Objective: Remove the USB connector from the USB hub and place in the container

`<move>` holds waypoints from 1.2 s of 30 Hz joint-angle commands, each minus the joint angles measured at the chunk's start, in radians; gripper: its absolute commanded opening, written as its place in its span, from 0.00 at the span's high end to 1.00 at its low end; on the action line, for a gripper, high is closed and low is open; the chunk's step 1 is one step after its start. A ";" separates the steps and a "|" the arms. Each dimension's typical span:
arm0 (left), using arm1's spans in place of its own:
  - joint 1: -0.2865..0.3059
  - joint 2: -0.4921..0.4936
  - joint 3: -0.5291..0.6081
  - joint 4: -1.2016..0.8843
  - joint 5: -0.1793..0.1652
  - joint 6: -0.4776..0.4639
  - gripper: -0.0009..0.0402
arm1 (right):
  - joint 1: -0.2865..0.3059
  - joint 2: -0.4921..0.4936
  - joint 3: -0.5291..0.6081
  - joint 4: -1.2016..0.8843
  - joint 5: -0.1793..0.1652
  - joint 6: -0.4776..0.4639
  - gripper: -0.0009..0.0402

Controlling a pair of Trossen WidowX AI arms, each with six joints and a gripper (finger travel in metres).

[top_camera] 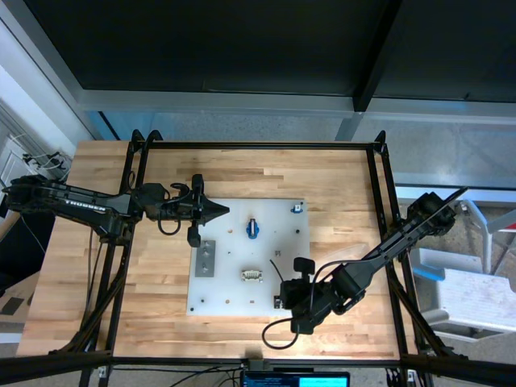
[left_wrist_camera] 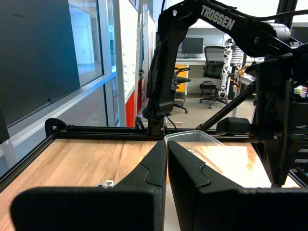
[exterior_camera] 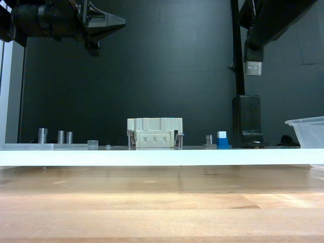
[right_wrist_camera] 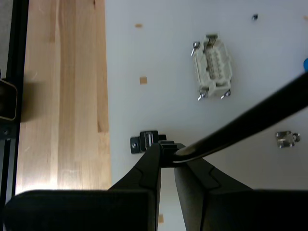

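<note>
Above the white plate's (top_camera: 234, 282) near right corner, the right tool (right_wrist_camera: 166, 152) was clamped on the USB connector (exterior_camera: 254, 68), which hung clear above the USB hub (right_wrist_camera: 143, 143). The container (exterior_camera: 307, 130) stood on the desk (top_camera: 339, 173) further right, the connector outside it. The left tool (top_camera: 224, 211), fingers together, hovered over the plate's far left edge.

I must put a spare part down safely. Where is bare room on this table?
Bare wood lies between the white plate and the far frame bar, and left of the plate's near corner. Crowded: the plate's near right corner, where the right gripper holds the USB connector above the USB hub; the left gripper hovers near the far left corner.
</note>
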 commanded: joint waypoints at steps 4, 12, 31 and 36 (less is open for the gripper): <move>0.000 0.000 0.000 0.000 0.000 0.000 0.98 | 0.018 -0.041 -0.013 -0.106 -0.035 0.063 0.98; 0.000 0.000 0.000 0.000 0.000 0.000 0.98 | 0.042 -0.123 -0.069 -0.175 -0.037 0.112 0.98; 0.000 0.000 0.000 0.000 0.000 0.000 0.98 | 0.097 -0.337 -0.317 -0.177 -0.080 0.215 0.98; 0.000 0.000 0.000 0.000 0.000 0.000 0.98 | 0.114 -0.376 -0.348 -0.211 -0.080 0.232 0.98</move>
